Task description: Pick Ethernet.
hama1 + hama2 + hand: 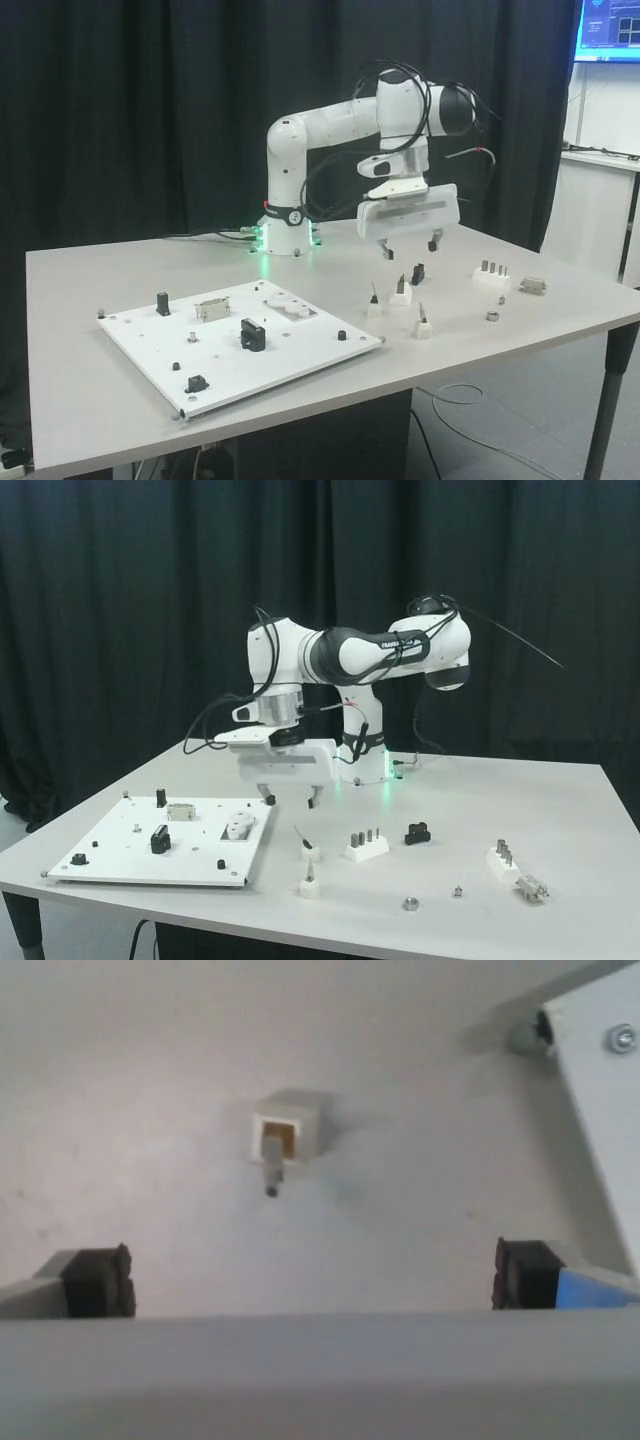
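In the wrist view a small white block point(288, 1130) stands on the grey table with a thin grey plug upright in its socket. It lies below and ahead of my gripper point(310, 1280), centred between the two black pads point(100, 1280). The gripper is open and holds nothing. In the first room view the gripper point(409, 247) hangs well above the table, over the white block point(374, 305). In the second room view the gripper point(289, 801) hovers just beside the board's edge, with the white block point(308, 852) lower and to its right.
A white board point(300, 350) point(190, 865) with black parts lies beside the block; its corner point(600, 1080) shows in the wrist view. Two more small white holders point(401, 293) point(424, 325), a black connector point(417, 272), a pin holder point(491, 276) and a grey part point(532, 287) stand nearby.
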